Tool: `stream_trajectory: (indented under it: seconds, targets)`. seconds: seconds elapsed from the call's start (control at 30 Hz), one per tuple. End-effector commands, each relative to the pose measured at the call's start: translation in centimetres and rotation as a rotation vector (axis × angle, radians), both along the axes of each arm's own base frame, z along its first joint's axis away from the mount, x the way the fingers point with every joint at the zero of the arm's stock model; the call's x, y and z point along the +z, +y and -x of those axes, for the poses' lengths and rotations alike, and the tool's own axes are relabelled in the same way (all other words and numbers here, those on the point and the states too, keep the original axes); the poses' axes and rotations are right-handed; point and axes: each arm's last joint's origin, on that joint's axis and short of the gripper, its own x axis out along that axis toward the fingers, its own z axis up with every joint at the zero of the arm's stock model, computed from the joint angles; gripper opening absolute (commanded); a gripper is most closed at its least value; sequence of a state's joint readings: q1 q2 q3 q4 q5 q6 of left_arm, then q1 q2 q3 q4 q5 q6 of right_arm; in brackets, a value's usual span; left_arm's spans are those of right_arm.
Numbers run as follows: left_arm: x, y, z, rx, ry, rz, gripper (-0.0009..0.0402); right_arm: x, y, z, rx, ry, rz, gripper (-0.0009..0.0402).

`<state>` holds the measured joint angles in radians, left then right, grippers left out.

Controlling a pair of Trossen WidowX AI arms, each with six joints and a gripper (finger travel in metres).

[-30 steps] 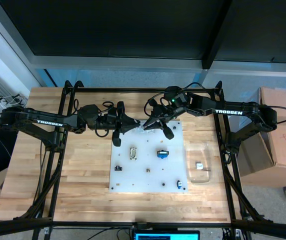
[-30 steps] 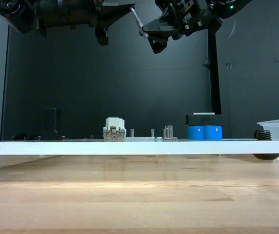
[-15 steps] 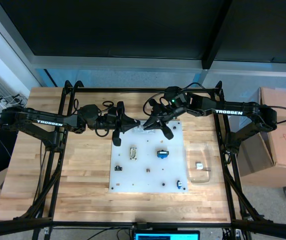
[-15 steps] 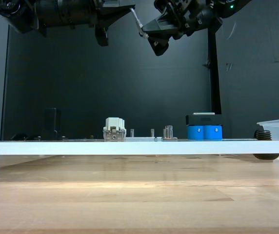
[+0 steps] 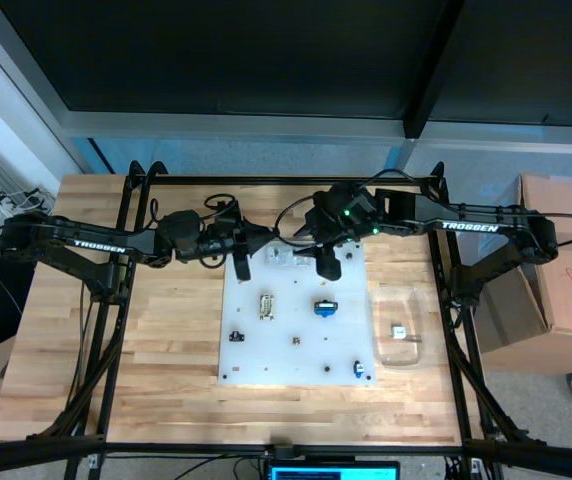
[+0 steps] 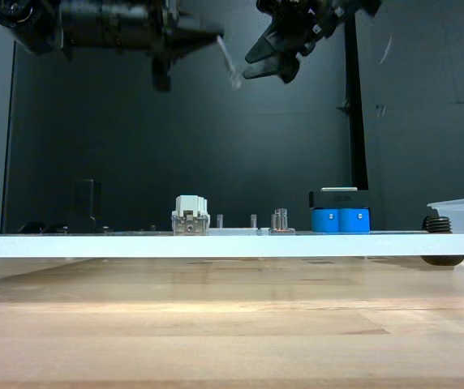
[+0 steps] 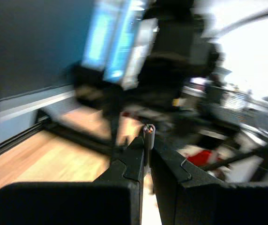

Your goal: Pick the RJ45 connector and install on the taskboard

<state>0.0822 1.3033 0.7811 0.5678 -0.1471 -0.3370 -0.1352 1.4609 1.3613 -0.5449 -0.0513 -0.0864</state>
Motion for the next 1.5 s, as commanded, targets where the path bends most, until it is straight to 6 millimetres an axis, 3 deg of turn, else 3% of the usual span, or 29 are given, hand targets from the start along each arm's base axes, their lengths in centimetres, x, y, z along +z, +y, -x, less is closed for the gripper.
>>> stream_trajectory:
  seconds: [0.03, 0.27, 0.7, 0.93, 1.23, 1.5]
  targets:
    - [-0.4, 0.2, 0.1, 0.083, 0.026, 0.041, -0.0001, 0.9, 1.1, -0.2, -0.126, 0.045, 0.055, 0.0185]
    - [-0.3, 0.4, 0.1, 0.163, -0.002, 0.129, 0.0000, 2.1, 1.5, -1.8, -0.290, 0.131, -0.044, 0.0186]
    - [1.8, 0.1, -0.5, 0.200, 0.072, 0.174, 0.0000, 2.9, 0.9, -5.4, -0.414, 0.139, -0.032, 0.0185]
    - [2.0, 0.0, -0.6, 0.193, 0.066, 0.178, 0.0000, 1.6, 0.6, -6.5, -0.419, 0.178, -0.028, 0.0185]
    - [1.6, -0.1, -0.5, 0.194, 0.115, 0.176, 0.0000, 1.5, 0.5, -6.6, -0.425, 0.172, -0.031, 0.0184]
    - [1.5, -0.1, -0.5, 0.198, 0.123, 0.174, 0.0000, 0.5, 0.3, -7.2, -0.430, 0.204, -0.027, 0.0160]
